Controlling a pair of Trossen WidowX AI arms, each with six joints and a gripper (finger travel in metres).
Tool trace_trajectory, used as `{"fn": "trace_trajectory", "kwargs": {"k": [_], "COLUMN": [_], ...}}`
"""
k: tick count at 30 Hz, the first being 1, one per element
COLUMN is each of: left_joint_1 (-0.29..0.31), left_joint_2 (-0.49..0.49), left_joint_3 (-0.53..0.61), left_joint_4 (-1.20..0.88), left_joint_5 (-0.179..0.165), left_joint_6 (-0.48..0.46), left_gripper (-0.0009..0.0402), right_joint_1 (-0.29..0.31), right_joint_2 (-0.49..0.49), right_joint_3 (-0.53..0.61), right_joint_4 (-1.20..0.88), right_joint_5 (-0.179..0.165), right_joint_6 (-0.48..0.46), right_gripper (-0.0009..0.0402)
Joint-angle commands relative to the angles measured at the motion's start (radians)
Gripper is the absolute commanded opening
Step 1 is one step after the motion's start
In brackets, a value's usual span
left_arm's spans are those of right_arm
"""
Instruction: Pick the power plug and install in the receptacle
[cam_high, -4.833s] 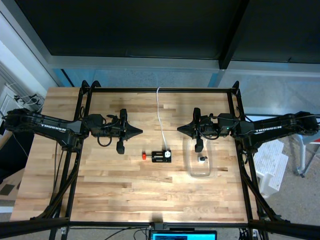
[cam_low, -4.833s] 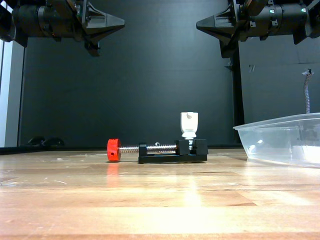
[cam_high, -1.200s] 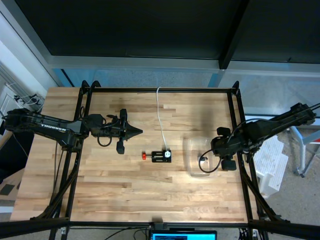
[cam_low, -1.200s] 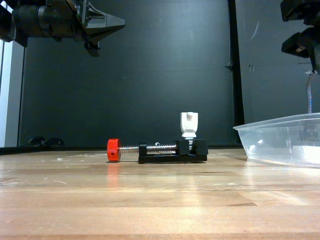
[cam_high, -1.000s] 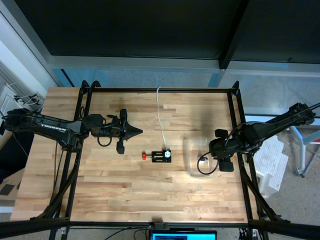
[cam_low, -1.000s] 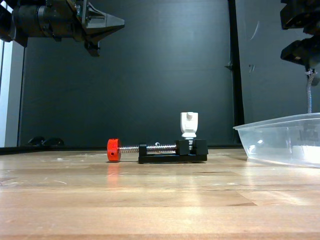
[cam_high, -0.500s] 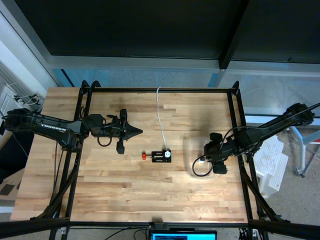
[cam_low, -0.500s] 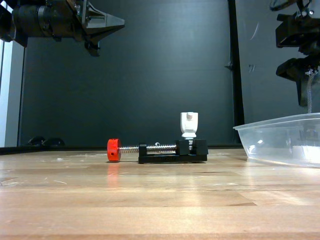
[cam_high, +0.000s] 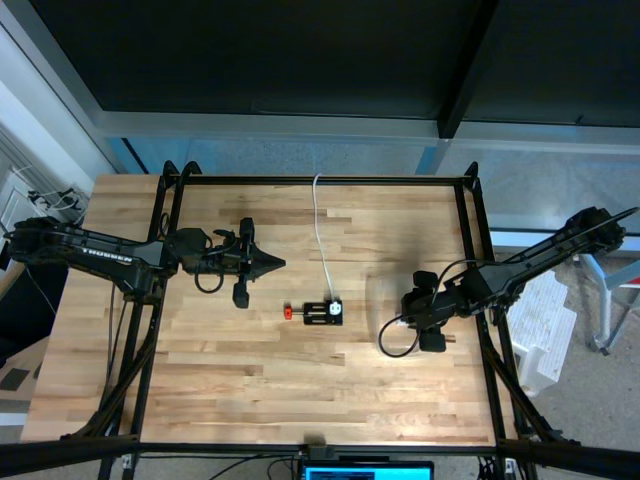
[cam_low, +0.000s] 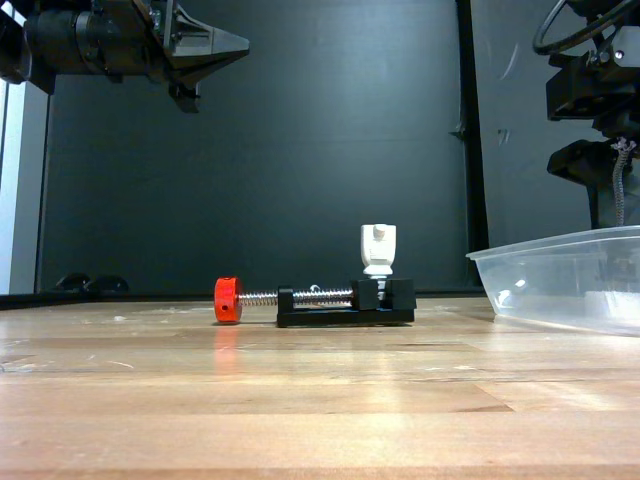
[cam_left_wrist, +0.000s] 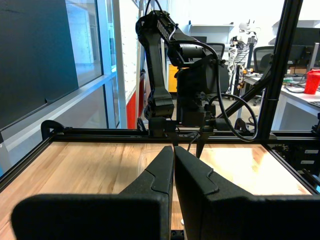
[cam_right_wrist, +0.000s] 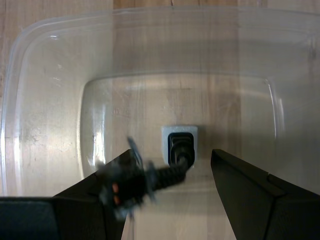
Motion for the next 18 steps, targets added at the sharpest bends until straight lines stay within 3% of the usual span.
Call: {"fn": "trace_trajectory", "kwargs": {"k": [1,12,18], "left_joint_1": [0.0,0.0,0.0], "left_joint_2": [0.0,0.0,0.0], "left_joint_3": [0.0,0.0,0.0], "left_joint_4": [0.0,0.0,0.0], "left_joint_5": [0.0,0.0,0.0], "left_joint_6": [0.0,0.0,0.0], "left_gripper": [0.0,0.0,0.0], "right_joint_1": [-0.001,-0.004,-0.005], "right_joint_2": [0.013,0.019,0.019], "right_joint_3": [-0.011,-0.048,-0.05], "right_joint_4": [0.026,0.062,0.069], "right_joint_5": [0.0,0.026,0.025], "right_joint_6": [-0.003,-0.002,-0.003], "right_gripper": [0.0208,0.0206,0.0175]}}
